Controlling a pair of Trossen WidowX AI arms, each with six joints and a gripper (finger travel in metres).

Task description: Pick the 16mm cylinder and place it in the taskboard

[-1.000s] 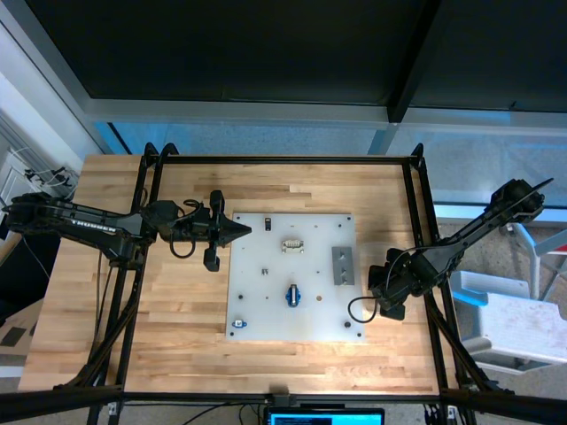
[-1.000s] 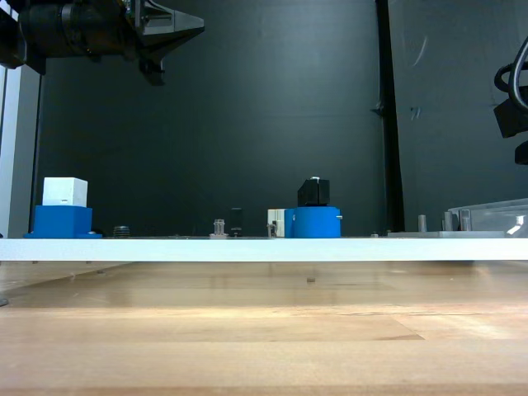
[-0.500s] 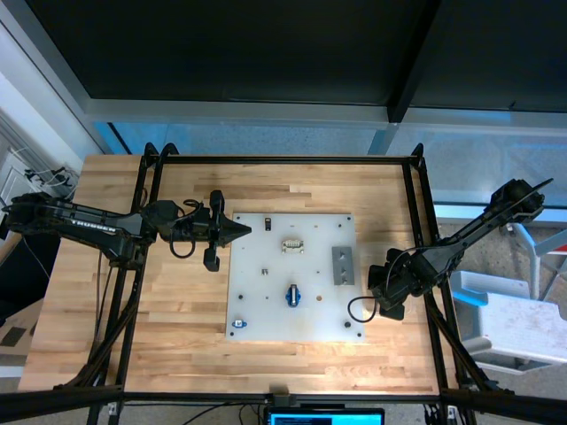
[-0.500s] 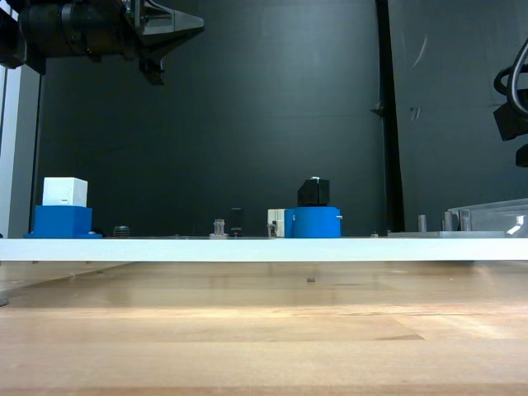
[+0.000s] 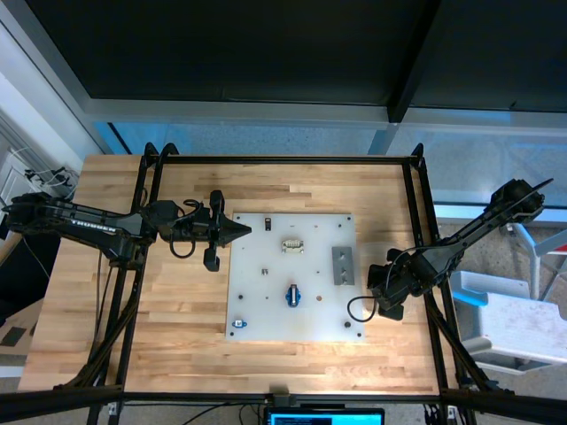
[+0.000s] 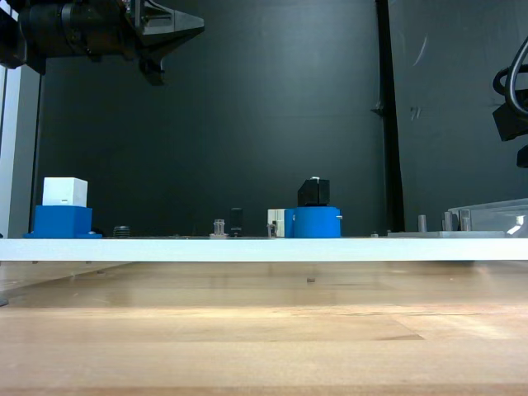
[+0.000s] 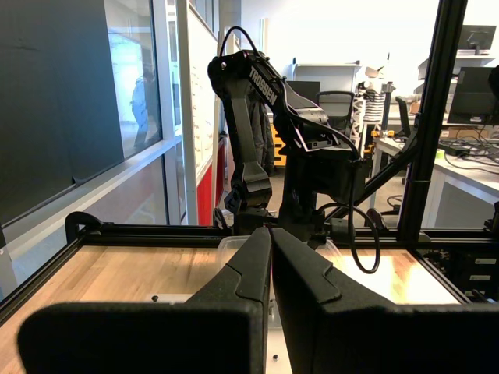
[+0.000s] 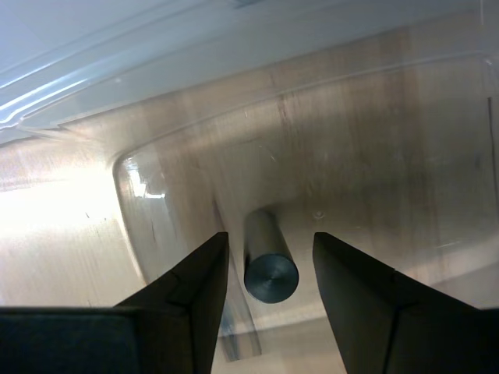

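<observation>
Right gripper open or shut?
Open: right gripper straddles the 16mm cylinder, gaps both sides, in the clear tray. Left gripper, shut, hangs near the taskboard.

One white square taskboard point(image 5: 266, 305), one short grey metal cylinder point(image 8: 270, 269), one clear plastic tray point(image 8: 156, 183), two grippers: left gripper point(image 5: 243, 229), right gripper point(image 5: 383, 297).

In the high view the right gripper point(image 5: 383, 297), just off the taskboard's point(image 5: 266, 301) right edge, hid the 16mm cylinder point(image 8: 269, 261); the low view's right edge cropped that gripper and the clear tray point(image 6: 495, 216). The left gripper point(image 5: 244, 228), above the taskboard's left edge, was cropped at the low view's top
</observation>
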